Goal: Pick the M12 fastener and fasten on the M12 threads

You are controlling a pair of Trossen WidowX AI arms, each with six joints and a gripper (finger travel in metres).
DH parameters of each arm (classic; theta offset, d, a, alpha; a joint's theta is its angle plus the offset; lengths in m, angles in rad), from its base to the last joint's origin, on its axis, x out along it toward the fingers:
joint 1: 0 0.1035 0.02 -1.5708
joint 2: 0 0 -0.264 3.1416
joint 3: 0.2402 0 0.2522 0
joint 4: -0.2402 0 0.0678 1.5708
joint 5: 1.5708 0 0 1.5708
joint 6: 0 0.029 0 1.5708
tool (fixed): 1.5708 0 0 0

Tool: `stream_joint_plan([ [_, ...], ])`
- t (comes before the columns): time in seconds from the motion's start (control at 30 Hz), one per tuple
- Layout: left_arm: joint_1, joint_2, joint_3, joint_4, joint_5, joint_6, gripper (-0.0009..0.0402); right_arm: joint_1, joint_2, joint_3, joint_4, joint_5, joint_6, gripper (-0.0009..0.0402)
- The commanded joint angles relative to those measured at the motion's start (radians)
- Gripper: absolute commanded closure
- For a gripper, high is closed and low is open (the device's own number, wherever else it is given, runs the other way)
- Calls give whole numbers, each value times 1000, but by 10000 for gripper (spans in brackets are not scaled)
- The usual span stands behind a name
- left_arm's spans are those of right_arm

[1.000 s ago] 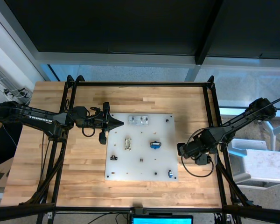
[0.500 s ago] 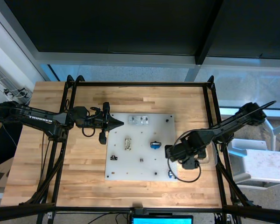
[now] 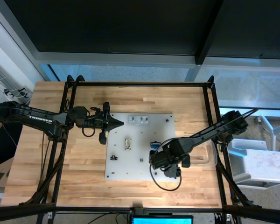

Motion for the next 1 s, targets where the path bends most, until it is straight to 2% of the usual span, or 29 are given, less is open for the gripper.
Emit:
stream_joint_plan([
  [0.03,0,0,0,0,0,0,393,8,46,43,-6,1,23,354],
  [0.5,0,0,0,0,0,0,393,44,198,197,-11,-9,48,354],
  [1.0,0,0,0,0,0,0,393,55,261,212,27,-7,55,354],
])
